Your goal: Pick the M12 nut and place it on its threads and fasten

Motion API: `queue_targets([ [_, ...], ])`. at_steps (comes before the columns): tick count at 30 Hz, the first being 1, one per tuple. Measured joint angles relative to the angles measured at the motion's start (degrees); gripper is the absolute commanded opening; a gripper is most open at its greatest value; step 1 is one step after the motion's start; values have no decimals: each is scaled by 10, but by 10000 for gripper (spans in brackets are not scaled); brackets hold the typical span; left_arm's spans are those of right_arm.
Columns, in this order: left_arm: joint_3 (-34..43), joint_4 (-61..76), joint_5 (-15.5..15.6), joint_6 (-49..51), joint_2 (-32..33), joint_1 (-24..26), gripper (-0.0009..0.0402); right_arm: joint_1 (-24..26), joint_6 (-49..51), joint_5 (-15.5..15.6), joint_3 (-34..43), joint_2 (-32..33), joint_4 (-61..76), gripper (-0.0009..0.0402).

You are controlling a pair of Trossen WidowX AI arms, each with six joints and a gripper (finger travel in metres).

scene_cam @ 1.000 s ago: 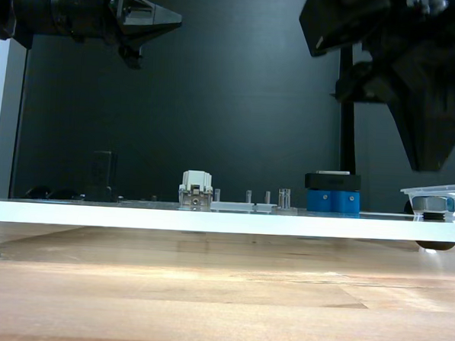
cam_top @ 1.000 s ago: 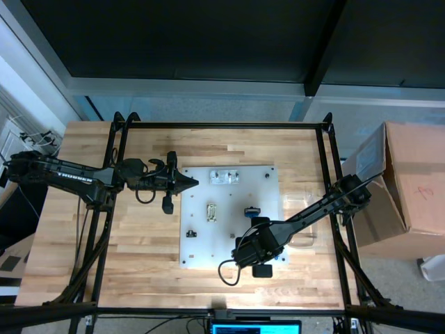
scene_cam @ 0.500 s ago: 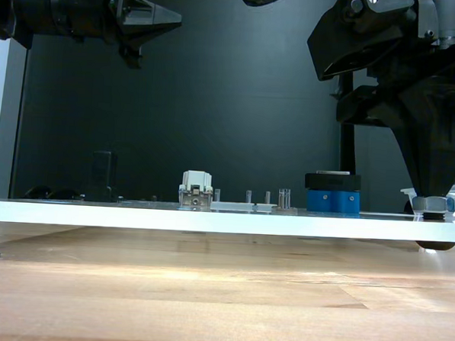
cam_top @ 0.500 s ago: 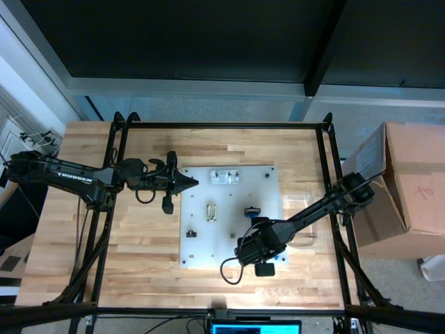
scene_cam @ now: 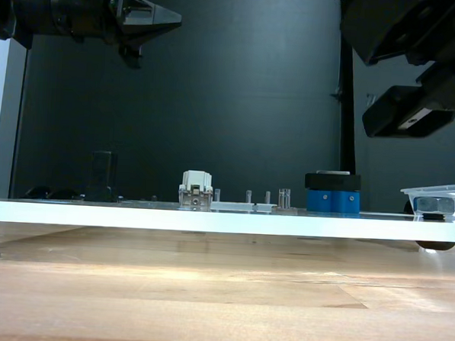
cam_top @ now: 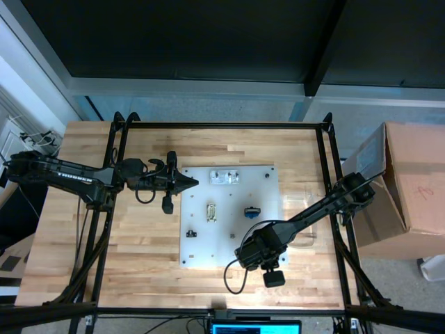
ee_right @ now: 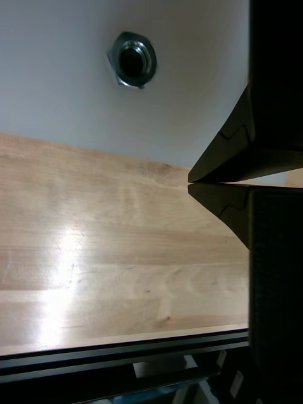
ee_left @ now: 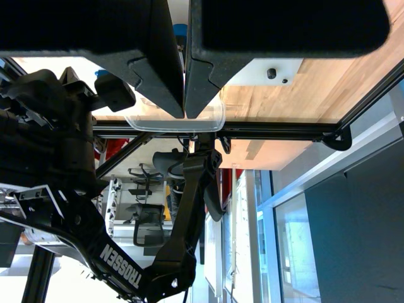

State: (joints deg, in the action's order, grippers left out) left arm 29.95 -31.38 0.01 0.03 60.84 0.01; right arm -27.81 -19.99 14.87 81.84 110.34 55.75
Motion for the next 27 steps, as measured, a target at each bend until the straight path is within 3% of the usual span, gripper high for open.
queue_targets([
  [4,0,0,0,0,0,0,0,1,-14,-70,0,-1,4,0],
  [14,0,0,0,0,0,0,0,2,-45,-195,0,-1,10,0],
  [24,0,0,0,0,0,0,0,2,-51,-198,-24,-1,-29,0],
  [26,0,0,0,0,0,0,0,2,-52,-183,-24,-1,-29,0],
  [27,0,0,0,0,0,0,0,1,-49,-160,-23,-1,-28,0],
])
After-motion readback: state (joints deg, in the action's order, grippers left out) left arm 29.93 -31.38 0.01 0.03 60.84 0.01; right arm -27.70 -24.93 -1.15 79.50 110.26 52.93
